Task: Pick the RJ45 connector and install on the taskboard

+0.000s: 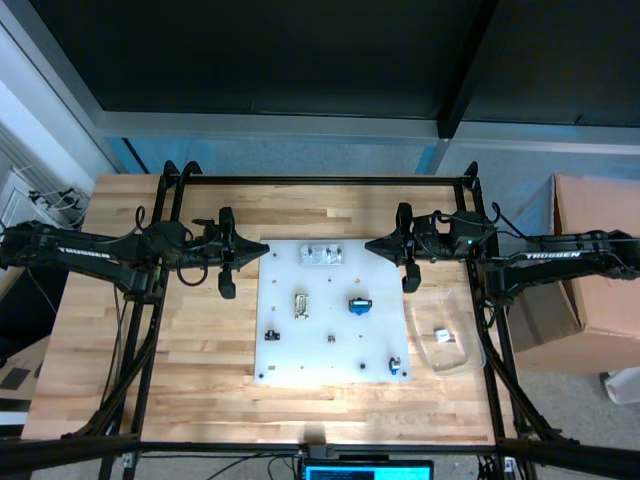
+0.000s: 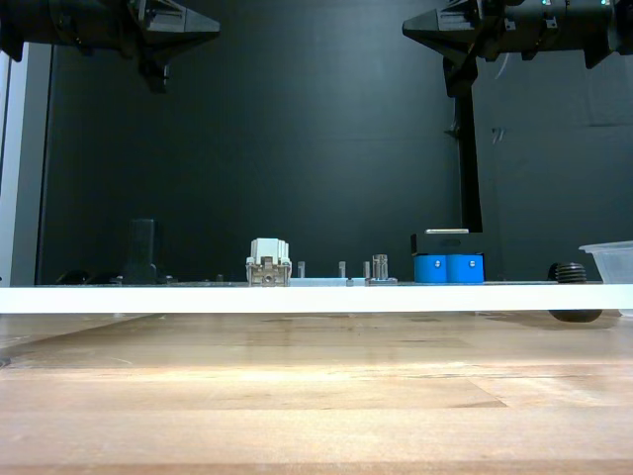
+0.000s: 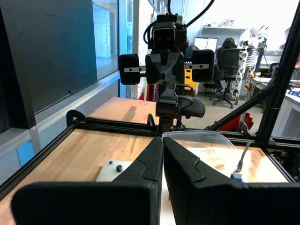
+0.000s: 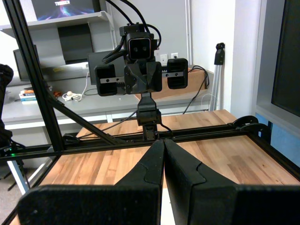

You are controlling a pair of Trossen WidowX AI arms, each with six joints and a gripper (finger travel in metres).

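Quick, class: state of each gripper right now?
Left gripper: shut, empty, raised at left edge of board.
Right gripper: shut, empty, raised at right edge of board.

The white word TROSSEN stands on the black forearm of the right arm (image 1: pixel 548 256), at the right of the table, behind the right gripper (image 1: pixel 385 246) near the taskboard's (image 1: pixel 300 350) far right corner. The same white word stands on the left arm (image 1: pixel 85 252), behind the left gripper (image 1: pixel 250 251) at the board's far left. Pale lettering on a screen (image 4: pixel 61 4) beyond the table cannot be read.
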